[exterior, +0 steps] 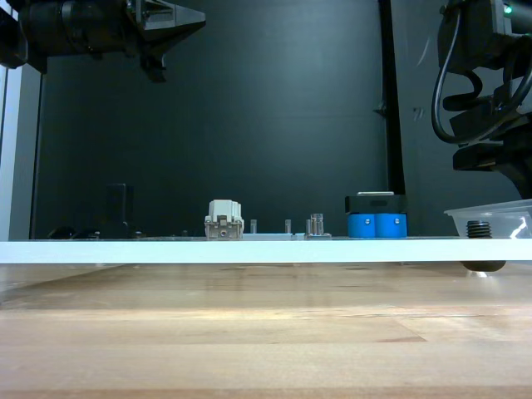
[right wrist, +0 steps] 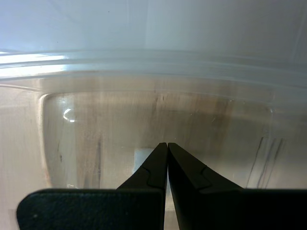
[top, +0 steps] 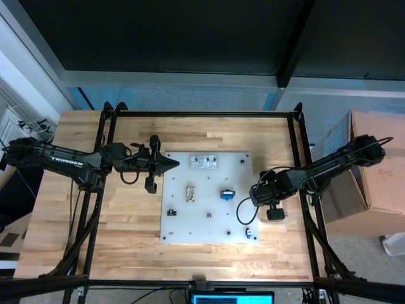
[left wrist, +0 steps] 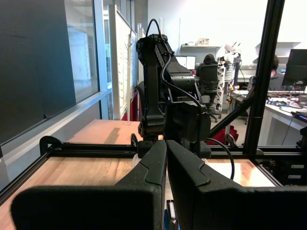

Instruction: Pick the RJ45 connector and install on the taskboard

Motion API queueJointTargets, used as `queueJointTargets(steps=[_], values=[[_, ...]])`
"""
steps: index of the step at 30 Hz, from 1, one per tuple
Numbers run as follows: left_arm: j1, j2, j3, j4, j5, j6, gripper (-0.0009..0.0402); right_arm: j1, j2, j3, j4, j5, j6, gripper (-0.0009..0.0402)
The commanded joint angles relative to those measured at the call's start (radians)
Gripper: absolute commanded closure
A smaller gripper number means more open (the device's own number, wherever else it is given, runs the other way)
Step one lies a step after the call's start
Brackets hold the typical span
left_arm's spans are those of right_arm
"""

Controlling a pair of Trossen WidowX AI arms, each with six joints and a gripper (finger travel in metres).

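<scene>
My right gripper (right wrist: 167,145) hangs shut over a clear plastic tray (right wrist: 144,72) just off the right edge of the white taskboard (top: 205,218). In the right wrist view a small pale rectangle (right wrist: 142,161) lies on the tray floor beside the fingertips. I cannot tell whether it is the RJ45 connector, and nothing shows between the fingers. From above, the right gripper (top: 274,213) covers the tray. My left gripper (top: 174,163) is shut, held high at the board's far left corner and pointing right, with nothing in it.
On the board stand a beige connector block (exterior: 224,223), a blue part (exterior: 376,218), small posts, and a second blue piece (top: 251,234) near the front right corner. A black knurled piece (exterior: 476,229) sits in the tray. Black frame rails surround the table, and a cardboard box (top: 373,177) stands to the right.
</scene>
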Motion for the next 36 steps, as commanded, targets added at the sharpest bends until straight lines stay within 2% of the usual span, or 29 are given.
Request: queueJointTargets(steps=[1, 7, 25, 36], values=[[0.000, 0.000, 0.000, 0.000, 0.000, 0.000, 0.0392, 0.000, -0.002, 0.000, -0.001, 0.000, 0.000, 0.0393], [0.000, 0.000, 0.000, 0.000, 0.000, 0.000, 0.0392, 0.000, -0.007, 0.032, -0.047, -0.008, 0.000, 0.0393], [0.000, 0.000, 0.000, 0.000, 0.000, 0.000, 0.0393, 0.002, 0.001, 0.397, -0.147, 0.000, -0.023, 0.0393], [0.000, 0.000, 0.000, 0.000, 0.000, 0.000, 0.0393, 0.002, 0.001, 0.425, -0.160, 0.001, -0.024, 0.0393]])
